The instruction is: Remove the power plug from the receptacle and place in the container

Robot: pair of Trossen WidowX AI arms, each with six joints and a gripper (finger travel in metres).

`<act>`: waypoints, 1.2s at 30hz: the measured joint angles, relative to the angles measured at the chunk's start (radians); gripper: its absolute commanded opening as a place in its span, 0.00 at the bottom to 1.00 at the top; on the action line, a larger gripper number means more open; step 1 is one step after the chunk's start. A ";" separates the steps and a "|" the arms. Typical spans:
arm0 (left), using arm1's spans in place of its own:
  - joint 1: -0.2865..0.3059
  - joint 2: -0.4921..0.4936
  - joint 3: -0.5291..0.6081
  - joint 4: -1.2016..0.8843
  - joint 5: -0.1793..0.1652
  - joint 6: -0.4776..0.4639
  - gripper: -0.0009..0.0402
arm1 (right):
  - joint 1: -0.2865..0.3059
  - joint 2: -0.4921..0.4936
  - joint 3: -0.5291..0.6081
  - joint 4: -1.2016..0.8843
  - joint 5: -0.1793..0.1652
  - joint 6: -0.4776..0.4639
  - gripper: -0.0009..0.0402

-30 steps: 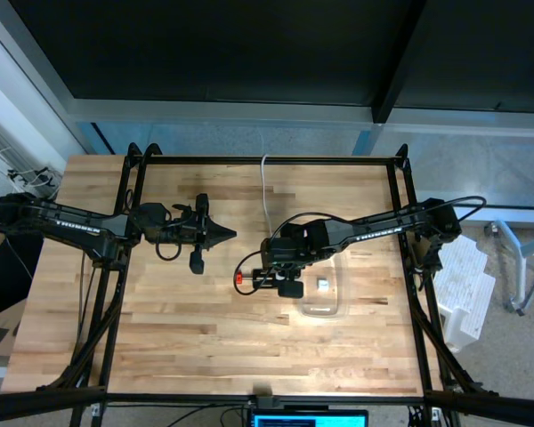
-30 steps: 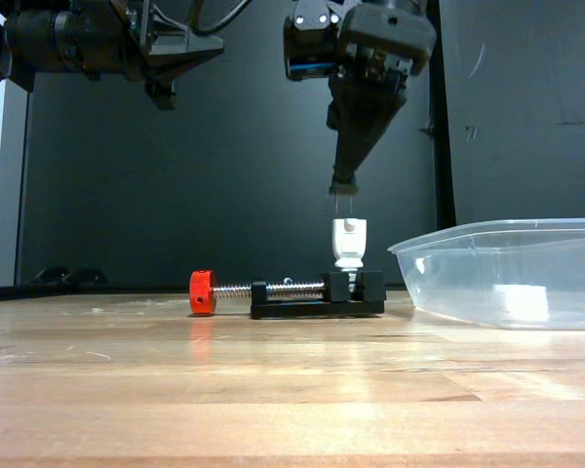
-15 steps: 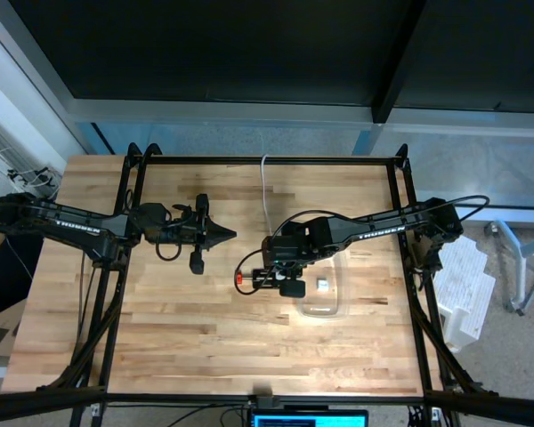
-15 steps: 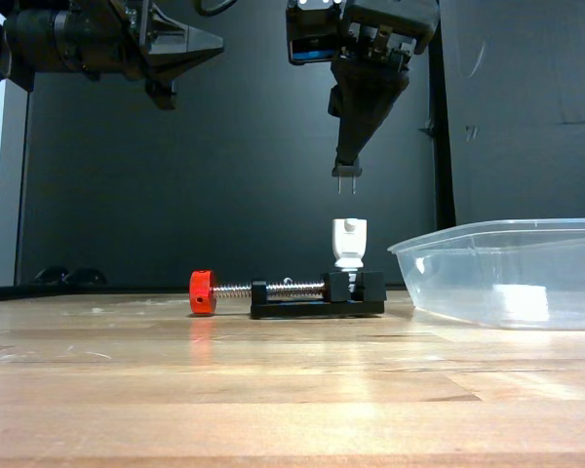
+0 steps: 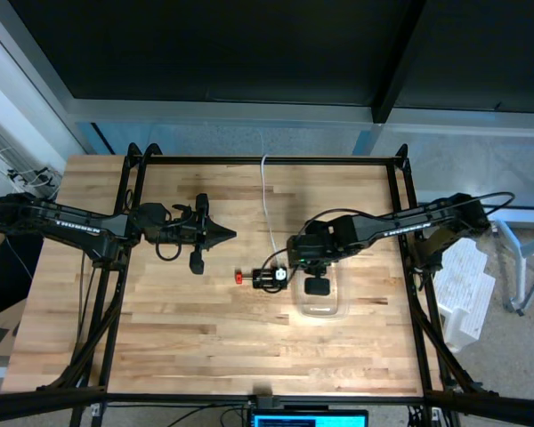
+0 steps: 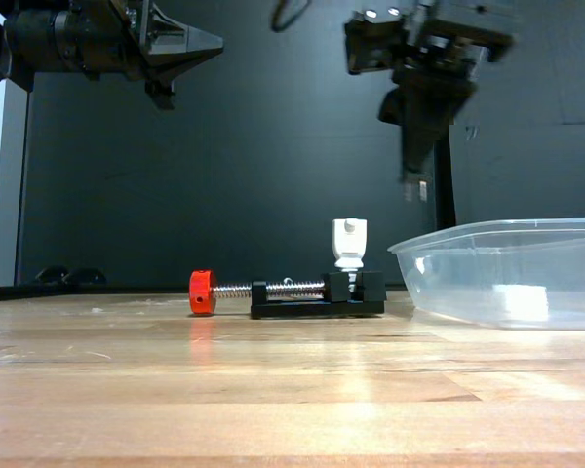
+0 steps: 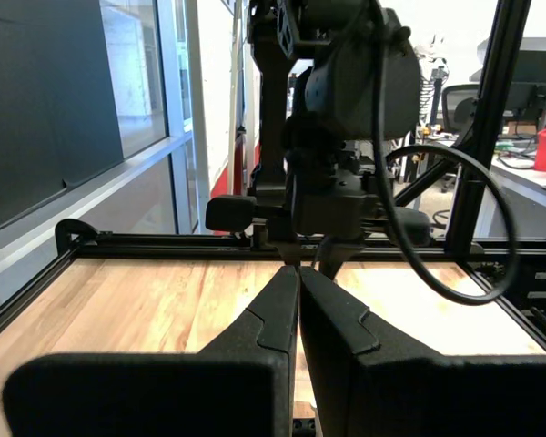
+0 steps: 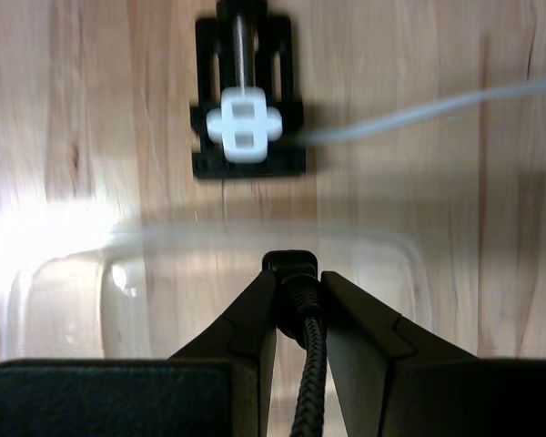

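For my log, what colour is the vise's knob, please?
Red knob, best in low view. Right gripper holds power plug over container; left gripper parked left.

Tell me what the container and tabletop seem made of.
The container: clear glossy plastic, see-through with highlights. The tabletop: likely varnished wood, planked grain, sheen. Right gripper holds the power plug over the container's edge; left gripper is parked high at left.

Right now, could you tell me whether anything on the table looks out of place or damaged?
Nothing stands out. The socket sits upright in its vise, the right gripper holds the plug above the tub, and the left gripper, shut, hovers over the table's left side.
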 measured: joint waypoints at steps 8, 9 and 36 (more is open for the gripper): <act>0.000 0.000 0.000 0.000 0.000 0.000 0.02 | 0.022 -0.066 -0.172 0.080 0.000 0.004 0.02; 0.000 0.000 0.000 0.000 0.000 0.000 0.02 | 0.026 -0.066 -0.190 0.092 0.000 0.004 0.02; 0.000 0.000 0.000 0.000 0.000 0.000 0.02 | 0.058 -0.061 -0.288 0.209 0.052 0.112 0.52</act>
